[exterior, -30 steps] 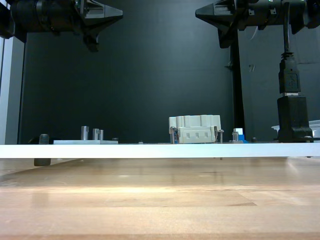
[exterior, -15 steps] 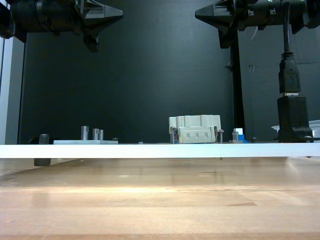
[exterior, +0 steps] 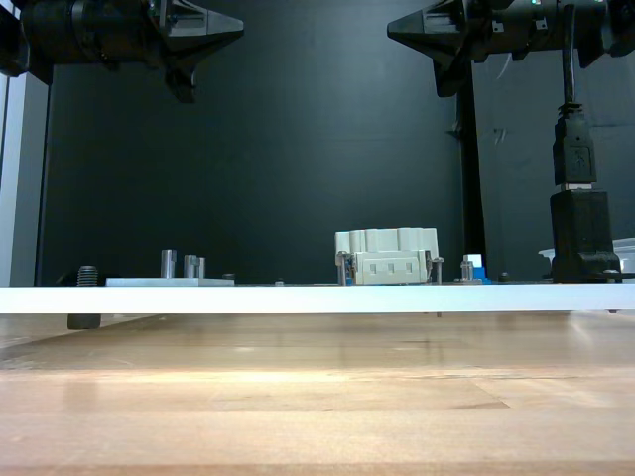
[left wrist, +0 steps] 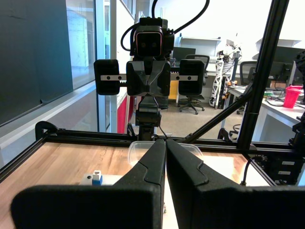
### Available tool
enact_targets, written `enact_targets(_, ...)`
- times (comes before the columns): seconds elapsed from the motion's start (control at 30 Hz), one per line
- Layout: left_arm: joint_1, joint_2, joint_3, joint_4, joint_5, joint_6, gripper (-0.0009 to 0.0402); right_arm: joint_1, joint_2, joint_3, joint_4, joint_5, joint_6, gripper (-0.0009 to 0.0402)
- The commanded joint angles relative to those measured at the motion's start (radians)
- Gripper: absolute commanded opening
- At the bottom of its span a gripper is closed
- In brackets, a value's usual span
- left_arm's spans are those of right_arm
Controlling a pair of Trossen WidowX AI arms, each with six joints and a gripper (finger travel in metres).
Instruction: Pick the USB connector and install on taskboard
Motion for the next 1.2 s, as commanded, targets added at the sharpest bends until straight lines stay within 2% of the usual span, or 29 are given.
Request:
enact_targets(0.03,0.000,0.000,0.000,0.000,0.000,0.000,0.0000,0.000,0.000,0.000,0.000,0.000,0.001,0.0000)
enact_targets(1.2,0.000,0.000,0.000,0.000,0.000,0.000,0.0000,0.000,0.000,0.000,-0.031,0.000,0.001,0.0000)
